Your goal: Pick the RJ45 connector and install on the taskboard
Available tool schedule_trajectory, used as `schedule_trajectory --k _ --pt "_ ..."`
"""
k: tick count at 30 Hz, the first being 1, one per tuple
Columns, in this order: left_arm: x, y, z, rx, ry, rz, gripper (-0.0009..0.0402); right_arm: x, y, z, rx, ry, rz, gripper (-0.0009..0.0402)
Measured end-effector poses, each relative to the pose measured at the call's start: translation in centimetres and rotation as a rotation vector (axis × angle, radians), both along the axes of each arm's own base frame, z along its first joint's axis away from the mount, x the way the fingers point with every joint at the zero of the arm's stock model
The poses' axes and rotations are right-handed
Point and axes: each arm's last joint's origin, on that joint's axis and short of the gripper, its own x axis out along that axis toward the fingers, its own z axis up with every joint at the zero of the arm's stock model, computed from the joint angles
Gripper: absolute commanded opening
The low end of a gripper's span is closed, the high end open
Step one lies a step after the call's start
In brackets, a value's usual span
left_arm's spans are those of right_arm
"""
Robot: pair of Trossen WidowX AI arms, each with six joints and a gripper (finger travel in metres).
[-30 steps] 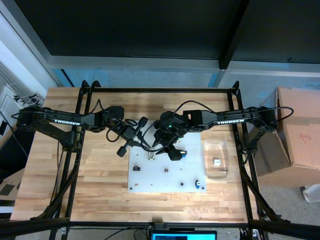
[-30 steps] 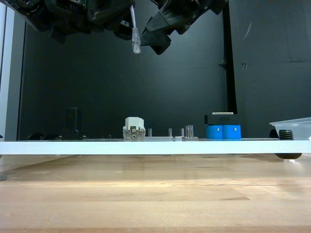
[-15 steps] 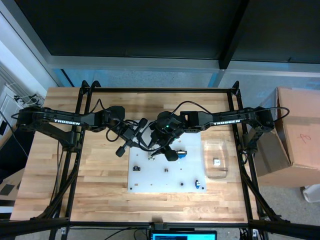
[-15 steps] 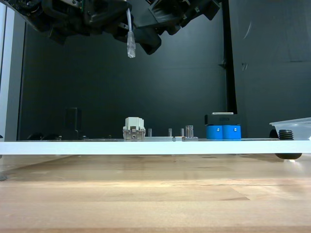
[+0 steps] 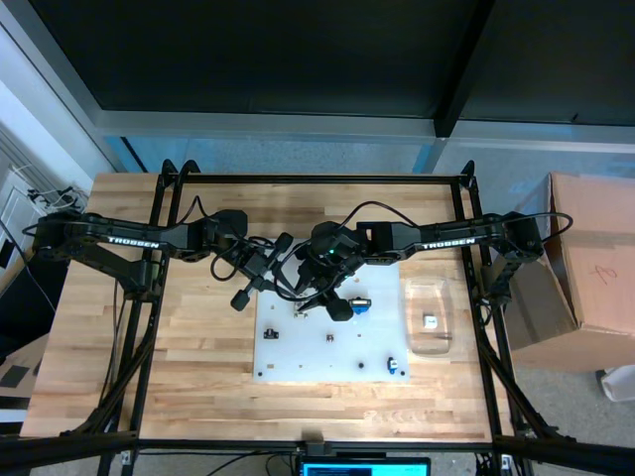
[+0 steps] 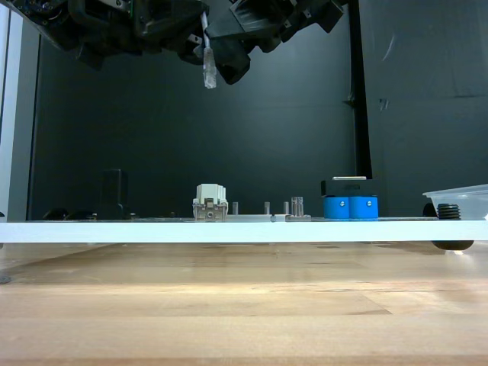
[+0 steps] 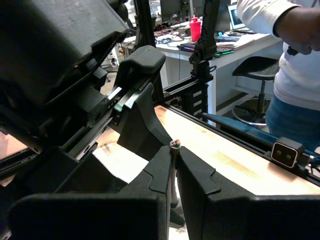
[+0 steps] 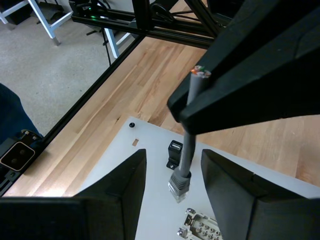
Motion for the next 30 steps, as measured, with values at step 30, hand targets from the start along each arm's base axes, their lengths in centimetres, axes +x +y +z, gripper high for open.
schedule_trajectory --k 30 --pt "0.11 0.16 0.00 0.004 0.007 0.078 0.0003 -0.06 -0.07 -0.14 -0.030 -0.004 0.011 0.0000"
